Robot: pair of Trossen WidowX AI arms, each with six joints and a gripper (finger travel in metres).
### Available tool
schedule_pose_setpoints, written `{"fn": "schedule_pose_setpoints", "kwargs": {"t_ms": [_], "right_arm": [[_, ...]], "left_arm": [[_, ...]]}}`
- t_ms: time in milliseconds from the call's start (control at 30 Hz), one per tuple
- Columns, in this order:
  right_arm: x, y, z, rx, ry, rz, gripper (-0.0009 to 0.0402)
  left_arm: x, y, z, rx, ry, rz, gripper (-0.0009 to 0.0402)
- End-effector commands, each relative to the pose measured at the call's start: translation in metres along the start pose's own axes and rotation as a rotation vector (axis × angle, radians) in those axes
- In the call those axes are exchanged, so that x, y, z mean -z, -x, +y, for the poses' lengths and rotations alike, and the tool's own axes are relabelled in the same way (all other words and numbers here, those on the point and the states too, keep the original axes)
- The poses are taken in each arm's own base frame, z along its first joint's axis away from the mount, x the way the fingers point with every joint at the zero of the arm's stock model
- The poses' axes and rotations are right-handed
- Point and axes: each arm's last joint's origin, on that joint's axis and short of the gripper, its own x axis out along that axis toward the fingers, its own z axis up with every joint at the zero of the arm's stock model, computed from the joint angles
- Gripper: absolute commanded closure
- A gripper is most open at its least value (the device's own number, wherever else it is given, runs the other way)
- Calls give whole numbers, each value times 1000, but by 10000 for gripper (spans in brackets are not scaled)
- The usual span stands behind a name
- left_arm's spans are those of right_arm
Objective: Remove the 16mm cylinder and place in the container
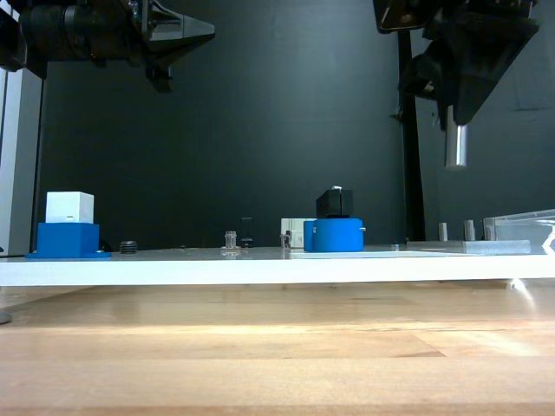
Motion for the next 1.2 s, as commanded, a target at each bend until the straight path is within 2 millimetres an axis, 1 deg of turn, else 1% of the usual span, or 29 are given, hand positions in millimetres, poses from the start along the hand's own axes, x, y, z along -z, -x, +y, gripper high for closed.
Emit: {"fn": "schedule_pose_setpoints", "kwargs": {"t_ms": [33,333,600,767,1200], "right_arm": [[4,8,-2,2,-2,3,389],[15,23,-6,11,-25,26,389],[24,27,-8,16,-40,43,389],[38,23,-8,19,-34,65,389],[74,11,-5,35,-92,126,389]], "left_arm": [[0,0,0,0,0,0,393],[0,0,0,0,0,0,393],[0,0,0,0,0,0,393],[0,0,0,0,0,0,393],[0,0,0,0,0,-1,393]]}}
